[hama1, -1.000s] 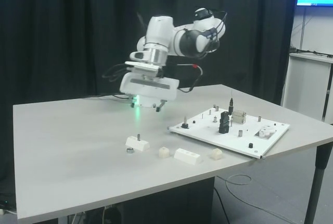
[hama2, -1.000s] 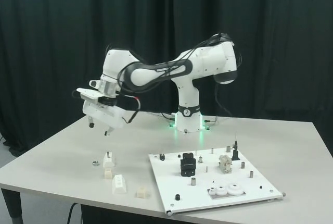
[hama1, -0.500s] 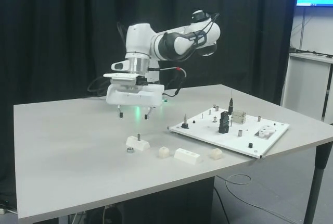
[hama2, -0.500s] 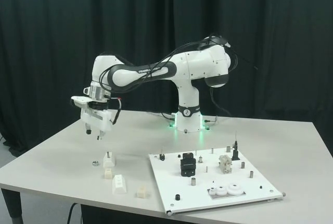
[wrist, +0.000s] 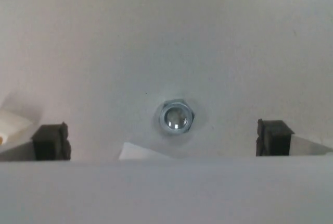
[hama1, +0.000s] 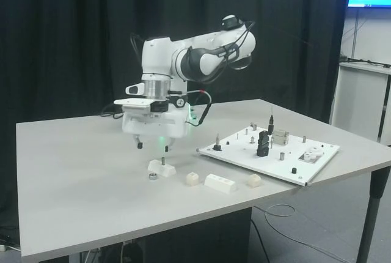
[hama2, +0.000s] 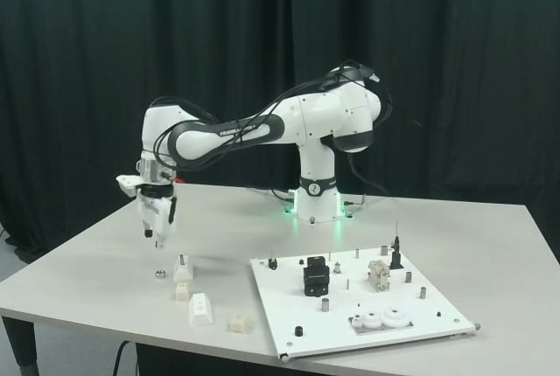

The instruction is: Pick bolt 4.

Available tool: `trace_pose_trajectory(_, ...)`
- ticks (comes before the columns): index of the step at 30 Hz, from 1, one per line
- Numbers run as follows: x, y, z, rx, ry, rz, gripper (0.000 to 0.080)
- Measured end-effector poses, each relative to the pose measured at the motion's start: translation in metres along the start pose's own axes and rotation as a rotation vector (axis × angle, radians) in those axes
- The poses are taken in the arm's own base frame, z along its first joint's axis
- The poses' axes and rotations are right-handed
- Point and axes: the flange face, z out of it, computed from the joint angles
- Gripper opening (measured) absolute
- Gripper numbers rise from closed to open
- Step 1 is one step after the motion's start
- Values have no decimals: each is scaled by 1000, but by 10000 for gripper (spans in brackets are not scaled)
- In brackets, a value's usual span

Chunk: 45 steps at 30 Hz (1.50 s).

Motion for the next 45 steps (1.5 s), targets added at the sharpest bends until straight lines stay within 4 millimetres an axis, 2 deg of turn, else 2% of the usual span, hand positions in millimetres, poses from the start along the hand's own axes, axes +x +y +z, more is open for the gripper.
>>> trace_pose_trajectory(21, 21, -21, 21, -106, -64, 40, 800)
trace_pose_trajectory(45, 18, -14, 63, -140, -107, 70, 800)
